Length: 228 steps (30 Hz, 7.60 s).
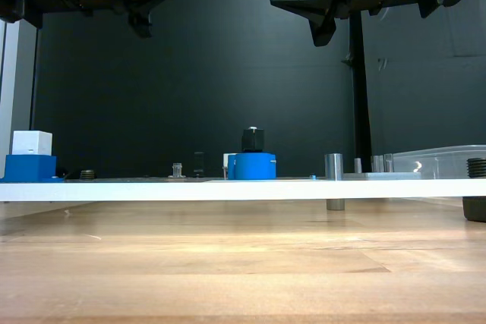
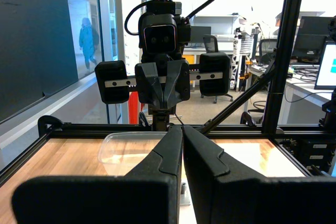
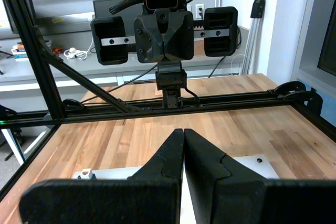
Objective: Pick the 16mm cylinder and place it in the container
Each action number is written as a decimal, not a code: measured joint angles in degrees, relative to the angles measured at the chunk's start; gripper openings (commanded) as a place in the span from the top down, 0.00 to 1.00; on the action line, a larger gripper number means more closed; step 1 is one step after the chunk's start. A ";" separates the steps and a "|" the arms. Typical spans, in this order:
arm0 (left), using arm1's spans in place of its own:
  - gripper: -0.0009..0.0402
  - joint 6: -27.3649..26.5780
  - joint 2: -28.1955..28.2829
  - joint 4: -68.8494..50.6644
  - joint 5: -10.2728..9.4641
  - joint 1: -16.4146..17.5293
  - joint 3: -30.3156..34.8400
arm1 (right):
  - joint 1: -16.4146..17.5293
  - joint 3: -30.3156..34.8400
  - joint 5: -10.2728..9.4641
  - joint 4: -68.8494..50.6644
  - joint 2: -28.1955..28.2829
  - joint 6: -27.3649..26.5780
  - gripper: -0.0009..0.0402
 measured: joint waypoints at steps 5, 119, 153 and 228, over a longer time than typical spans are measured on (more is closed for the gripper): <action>0.98 -0.02 0.00 0.00 0.00 0.02 -0.02 | 0.00 0.00 0.00 0.00 0.00 0.00 0.98; 0.98 0.00 0.00 0.02 0.00 0.02 -0.02 | 12.13 51.34 0.07 -89.68 37.48 7.45 0.97; 0.98 -0.02 0.00 0.02 0.00 0.02 -0.02 | 13.40 50.75 0.52 -86.47 44.72 5.92 0.52; 0.98 0.00 0.00 0.02 0.00 0.02 0.00 | 13.20 45.75 1.88 -83.93 36.63 4.48 0.97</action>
